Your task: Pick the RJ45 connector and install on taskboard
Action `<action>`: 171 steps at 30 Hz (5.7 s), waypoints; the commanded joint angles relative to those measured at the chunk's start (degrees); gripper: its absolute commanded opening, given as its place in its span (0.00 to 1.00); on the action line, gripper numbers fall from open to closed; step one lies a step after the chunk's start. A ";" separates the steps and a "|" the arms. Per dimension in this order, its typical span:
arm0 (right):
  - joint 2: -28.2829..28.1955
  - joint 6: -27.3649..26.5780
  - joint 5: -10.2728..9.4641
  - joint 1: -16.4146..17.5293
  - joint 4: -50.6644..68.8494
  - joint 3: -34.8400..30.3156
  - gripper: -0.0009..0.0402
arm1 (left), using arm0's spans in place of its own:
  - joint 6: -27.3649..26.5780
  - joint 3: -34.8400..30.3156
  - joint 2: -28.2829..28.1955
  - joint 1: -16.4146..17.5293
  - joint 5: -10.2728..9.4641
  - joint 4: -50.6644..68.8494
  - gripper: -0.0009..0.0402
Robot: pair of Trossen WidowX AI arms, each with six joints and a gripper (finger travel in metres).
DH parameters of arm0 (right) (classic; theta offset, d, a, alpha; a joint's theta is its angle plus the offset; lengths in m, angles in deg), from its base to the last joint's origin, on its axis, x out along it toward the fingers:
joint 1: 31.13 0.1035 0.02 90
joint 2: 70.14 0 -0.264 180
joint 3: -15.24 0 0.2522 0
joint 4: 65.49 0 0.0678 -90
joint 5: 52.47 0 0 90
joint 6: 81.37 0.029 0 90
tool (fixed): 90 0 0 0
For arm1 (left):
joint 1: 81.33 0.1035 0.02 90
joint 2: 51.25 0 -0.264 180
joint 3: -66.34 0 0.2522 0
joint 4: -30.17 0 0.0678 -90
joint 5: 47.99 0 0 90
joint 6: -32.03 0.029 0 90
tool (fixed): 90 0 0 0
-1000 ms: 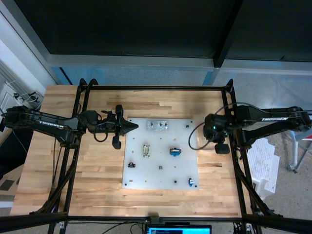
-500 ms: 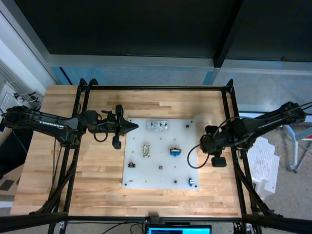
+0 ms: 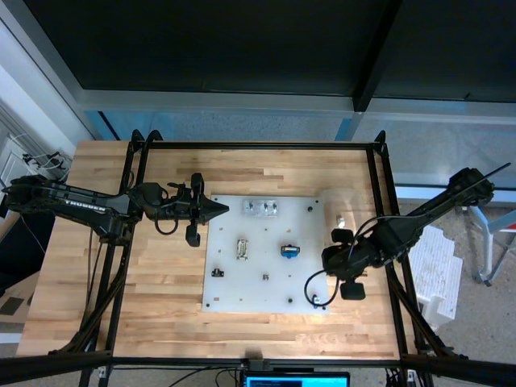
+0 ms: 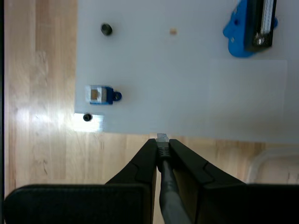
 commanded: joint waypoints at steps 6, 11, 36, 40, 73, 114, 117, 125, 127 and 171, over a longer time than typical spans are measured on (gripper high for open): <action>-4.87 1.44 0.63 1.99 0.20 -4.13 0.02 | 0.02 0.00 -0.02 0.00 0.00 -0.02 0.02; -8.15 2.60 1.68 3.69 0.39 -6.40 0.02 | 0.02 0.00 0.00 0.00 0.00 0.00 0.02; -18.64 6.40 3.10 7.87 -0.11 -13.22 0.02 | 0.02 0.00 -0.02 0.00 0.00 -0.02 0.02; -18.99 6.58 3.21 8.50 -0.68 -13.18 0.02 | 0.02 0.00 -0.02 0.00 0.00 -0.02 0.02; -19.78 6.82 4.17 9.07 -5.29 -9.84 0.02 | 0.02 0.00 -0.02 0.00 0.00 -0.02 0.02; -20.33 6.86 4.15 9.07 -5.88 -8.09 0.02 | 0.02 0.00 0.00 0.00 0.00 -0.02 0.02; -21.44 6.82 4.09 9.09 -6.05 -8.09 0.02 | 0.02 0.00 -0.02 0.00 0.00 -0.02 0.02; -21.75 6.91 4.07 9.18 -6.43 -8.09 0.02 | 0.02 0.00 0.00 0.00 0.00 -0.02 0.02; -21.75 6.97 4.07 9.20 -6.43 -8.09 0.02 | 0.02 0.00 -0.02 0.00 0.00 -0.02 0.02; -16.44 6.95 4.11 9.49 -5.31 -8.17 0.57 | 0.02 0.00 0.00 0.00 0.00 -0.02 0.02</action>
